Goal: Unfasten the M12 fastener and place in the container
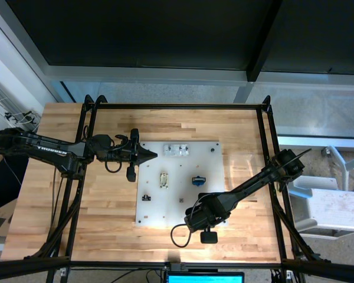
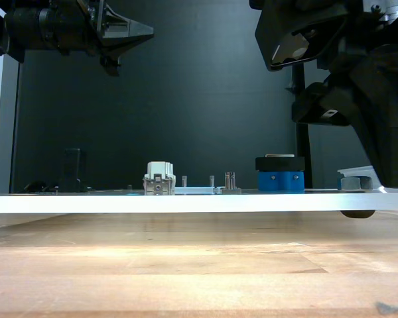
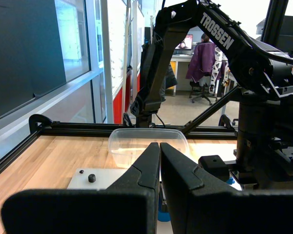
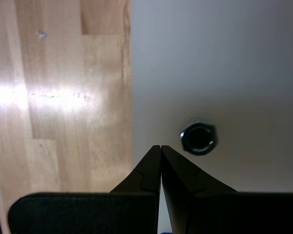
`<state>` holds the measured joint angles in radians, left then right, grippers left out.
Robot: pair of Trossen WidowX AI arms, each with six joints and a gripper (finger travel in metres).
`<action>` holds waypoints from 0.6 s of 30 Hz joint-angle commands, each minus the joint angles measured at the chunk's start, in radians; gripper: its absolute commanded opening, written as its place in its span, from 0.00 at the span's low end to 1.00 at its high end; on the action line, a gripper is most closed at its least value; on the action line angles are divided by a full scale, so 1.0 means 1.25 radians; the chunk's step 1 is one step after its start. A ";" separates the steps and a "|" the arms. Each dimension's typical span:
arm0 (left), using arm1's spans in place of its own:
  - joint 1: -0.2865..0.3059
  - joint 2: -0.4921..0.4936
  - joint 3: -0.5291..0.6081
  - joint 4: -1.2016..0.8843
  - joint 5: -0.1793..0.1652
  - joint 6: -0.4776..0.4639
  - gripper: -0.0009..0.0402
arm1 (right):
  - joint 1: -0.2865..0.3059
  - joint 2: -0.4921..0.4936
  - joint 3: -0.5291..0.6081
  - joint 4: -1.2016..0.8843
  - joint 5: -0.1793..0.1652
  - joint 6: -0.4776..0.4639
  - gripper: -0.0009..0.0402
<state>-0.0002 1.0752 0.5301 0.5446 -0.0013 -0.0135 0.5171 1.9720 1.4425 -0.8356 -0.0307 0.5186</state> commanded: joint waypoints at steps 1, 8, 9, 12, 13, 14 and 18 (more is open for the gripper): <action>0.000 0.000 0.000 0.000 0.000 0.000 0.02 | -0.001 0.001 0.000 0.003 0.010 -0.001 0.02; 0.000 0.000 0.000 0.000 0.000 0.000 0.02 | -0.002 0.000 -0.001 -0.005 0.014 0.000 0.02; 0.000 0.000 0.000 0.000 0.000 0.000 0.02 | -0.002 0.000 -0.001 -0.009 0.019 0.000 0.02; 0.000 0.000 0.000 0.000 0.000 0.000 0.02 | -0.002 -0.001 -0.001 -0.014 0.031 0.000 0.02; 0.000 0.000 0.000 0.000 0.000 0.000 0.02 | -0.003 -0.001 -0.001 -0.014 0.031 0.000 0.02; 0.000 0.000 0.000 0.000 0.000 0.000 0.02 | -0.003 -0.001 -0.001 -0.014 0.031 0.000 0.02; 0.000 0.000 0.000 0.000 0.000 0.000 0.02 | -0.003 -0.001 -0.001 -0.013 0.031 0.000 0.02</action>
<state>-0.0002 1.0752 0.5301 0.5446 -0.0013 -0.0132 0.5137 1.9720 1.4414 -0.8524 0.0036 0.5186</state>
